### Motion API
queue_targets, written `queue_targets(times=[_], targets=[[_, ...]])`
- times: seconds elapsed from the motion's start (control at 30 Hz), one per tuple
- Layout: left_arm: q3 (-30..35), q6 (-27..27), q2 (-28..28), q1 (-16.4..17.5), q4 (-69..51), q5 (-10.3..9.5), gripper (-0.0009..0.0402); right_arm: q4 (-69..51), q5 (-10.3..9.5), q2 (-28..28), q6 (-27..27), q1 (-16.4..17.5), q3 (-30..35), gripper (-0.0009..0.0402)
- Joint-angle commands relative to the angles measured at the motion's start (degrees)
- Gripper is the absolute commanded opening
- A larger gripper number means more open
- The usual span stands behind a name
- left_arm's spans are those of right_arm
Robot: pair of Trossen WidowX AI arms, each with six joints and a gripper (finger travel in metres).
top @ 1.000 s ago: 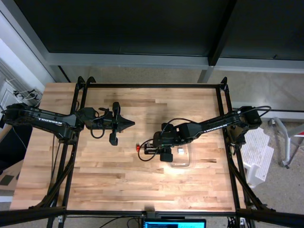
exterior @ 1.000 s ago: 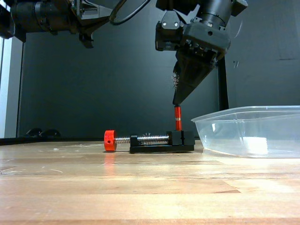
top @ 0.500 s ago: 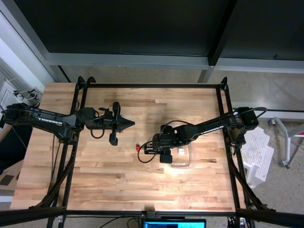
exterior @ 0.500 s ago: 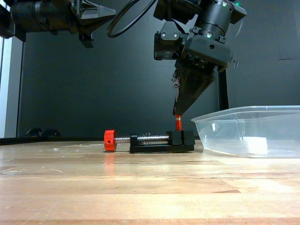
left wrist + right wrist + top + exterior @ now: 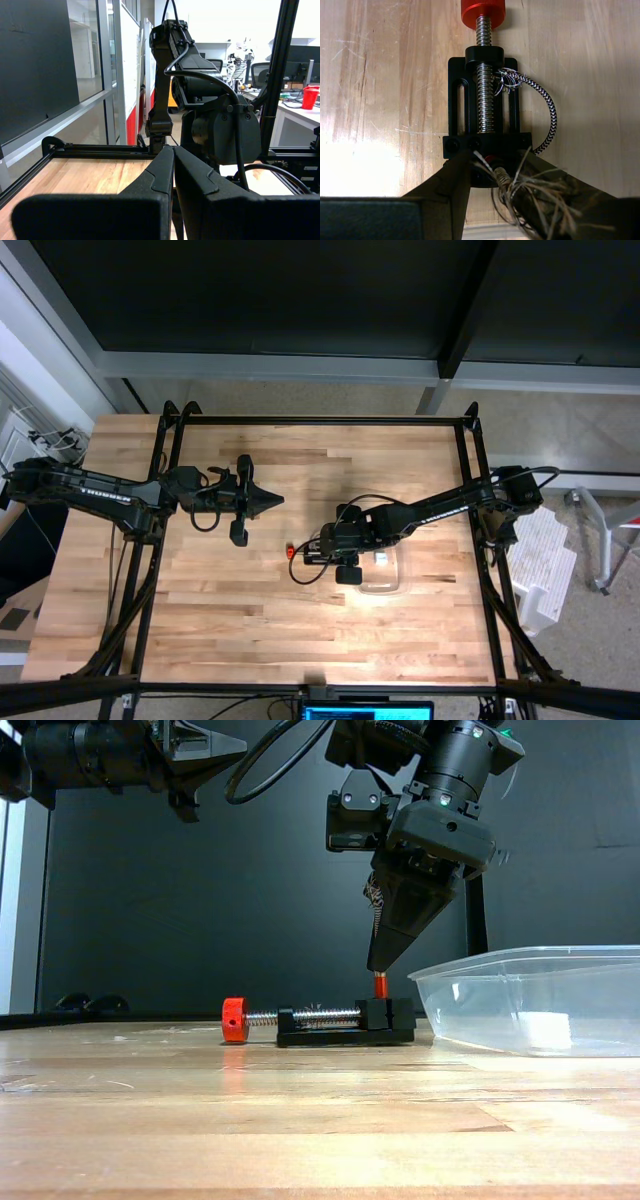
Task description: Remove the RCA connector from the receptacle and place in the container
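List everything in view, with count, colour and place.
RCA connector: one, red, upright in the receptacle.
receptacle: one, black with red knob, on the table.
container: one, clear, right of the receptacle.
cube: one, white, inside the container.
braided cable: one, black-white, looping beside the receptacle.
table: one, light wood.
left gripper: black, shut, raised at left.
right gripper: black, open, at the connector's top.

Bright overhead light, tabletop (image 5: 350,160) glare, sharp
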Motion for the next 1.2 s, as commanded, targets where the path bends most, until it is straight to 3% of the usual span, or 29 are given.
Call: queue_targets(times=[0.03,0.53,1.2], targets=[[0.00,0.00,0.00,0.02,0.00,0.00,0.0000,-0.02,0.04,-0.02,0.07,0.00,0.02,0.0096],[0.00,0.00,0.00,0.00,0.00,0.00,0.0000,-0.02,0.07,-0.02,0.09,-0.02,0.02,0.0000],[0.00,0.00,0.00,0.02,0.00,0.00,0.0000,-1.09,0.09,-3.93,0.00,-0.09,0.04,0.0004]])
